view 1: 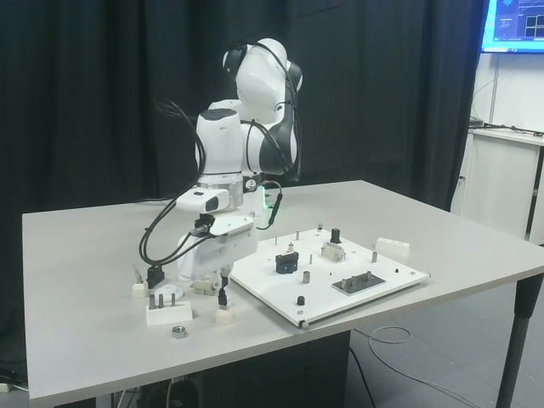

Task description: Place USB.

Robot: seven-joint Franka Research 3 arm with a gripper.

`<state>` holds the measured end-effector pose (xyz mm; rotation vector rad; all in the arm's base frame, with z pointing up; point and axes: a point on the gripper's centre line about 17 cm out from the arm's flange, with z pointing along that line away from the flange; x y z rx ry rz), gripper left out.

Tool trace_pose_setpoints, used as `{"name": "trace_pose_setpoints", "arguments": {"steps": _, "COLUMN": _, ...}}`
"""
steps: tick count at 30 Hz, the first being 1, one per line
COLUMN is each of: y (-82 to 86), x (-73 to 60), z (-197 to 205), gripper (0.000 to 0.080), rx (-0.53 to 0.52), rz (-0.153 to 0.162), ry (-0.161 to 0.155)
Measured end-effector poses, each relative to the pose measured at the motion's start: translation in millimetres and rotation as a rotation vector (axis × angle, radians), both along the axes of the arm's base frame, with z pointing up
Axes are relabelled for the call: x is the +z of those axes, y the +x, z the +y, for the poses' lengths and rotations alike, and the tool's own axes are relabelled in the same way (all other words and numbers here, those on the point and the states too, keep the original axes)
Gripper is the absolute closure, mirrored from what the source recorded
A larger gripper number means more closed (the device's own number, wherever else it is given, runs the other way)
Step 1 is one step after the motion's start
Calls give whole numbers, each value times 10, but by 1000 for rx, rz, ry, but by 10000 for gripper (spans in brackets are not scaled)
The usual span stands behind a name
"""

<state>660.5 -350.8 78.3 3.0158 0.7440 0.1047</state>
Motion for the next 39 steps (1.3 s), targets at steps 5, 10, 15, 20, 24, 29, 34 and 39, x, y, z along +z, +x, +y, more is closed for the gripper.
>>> {"name": "trace_pose_setpoints", "arguments": {"steps": 5, "y": -11, "x": -28, "z": 0, "gripper": 793, "rx": 0, "rz": 4, "ry": 0}}
{"name": "trace_pose_setpoints", "arguments": {"steps": 10, "y": -15, "x": -40, "z": 0, "gripper": 793, "rx": 0, "rz": 6, "ry": 0}}
{"name": "trace_pose_setpoints", "arguments": {"steps": 15, "y": -14, "x": -43, "z": 0, "gripper": 793, "rx": 1, "rz": 6, "ry": 0}}
{"name": "trace_pose_setpoints", "arguments": {"steps": 20, "y": -12, "x": -45, "z": 1, "gripper": 793, "rx": 3, "rz": 6, "ry": 0}}
{"name": "trace_pose_setpoints", "arguments": {"steps": 24, "y": -11, "x": -45, "z": 2, "gripper": 793, "rx": 4, "rz": 6, "ry": 0}}
{"name": "trace_pose_setpoints", "arguments": {"steps": 29, "y": -7, "x": -42, "z": 3, "gripper": 612, "rx": 4, "rz": 5, "ry": 0}}
{"name": "trace_pose_setpoints", "arguments": {"steps": 34, "y": 10, "x": -25, "z": 1, "gripper": 612, "rx": 5, "rz": 2, "ry": -2}}
{"name": "trace_pose_setpoints", "arguments": {"steps": 39, "y": 55, "x": 18, "z": -2, "gripper": 77, "rx": -4, "rz": -8, "ry": -3}}
